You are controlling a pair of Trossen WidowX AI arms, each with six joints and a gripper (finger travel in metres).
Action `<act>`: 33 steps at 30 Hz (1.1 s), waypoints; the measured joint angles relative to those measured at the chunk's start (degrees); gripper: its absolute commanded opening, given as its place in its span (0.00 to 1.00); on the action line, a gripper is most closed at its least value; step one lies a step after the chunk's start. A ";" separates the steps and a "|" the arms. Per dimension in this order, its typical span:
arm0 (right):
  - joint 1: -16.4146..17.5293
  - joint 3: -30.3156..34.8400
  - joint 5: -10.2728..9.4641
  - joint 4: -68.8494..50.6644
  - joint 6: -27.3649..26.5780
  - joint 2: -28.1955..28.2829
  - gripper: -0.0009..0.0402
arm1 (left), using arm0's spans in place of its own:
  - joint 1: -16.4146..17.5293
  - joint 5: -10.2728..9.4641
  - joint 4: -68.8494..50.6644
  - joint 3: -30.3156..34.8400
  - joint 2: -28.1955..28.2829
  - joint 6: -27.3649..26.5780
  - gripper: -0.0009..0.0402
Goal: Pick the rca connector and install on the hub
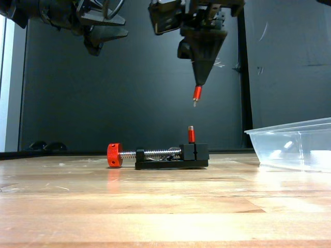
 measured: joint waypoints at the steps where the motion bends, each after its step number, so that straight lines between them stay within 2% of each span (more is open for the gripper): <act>1: 0.00 0.85 -0.02 -0.48 0.02 0.68 0.02 | 0.00 0.00 -0.02 0.00 0.00 0.00 0.36; 8: 0.00 4.33 -0.04 -2.60 -0.04 4.24 0.02 | -0.02 0.00 -0.92 0.00 0.00 0.00 0.36; 33: -0.55 4.07 -0.55 -2.71 -0.48 7.02 0.02 | 0.00 0.00 -0.81 0.13 0.02 -0.02 0.36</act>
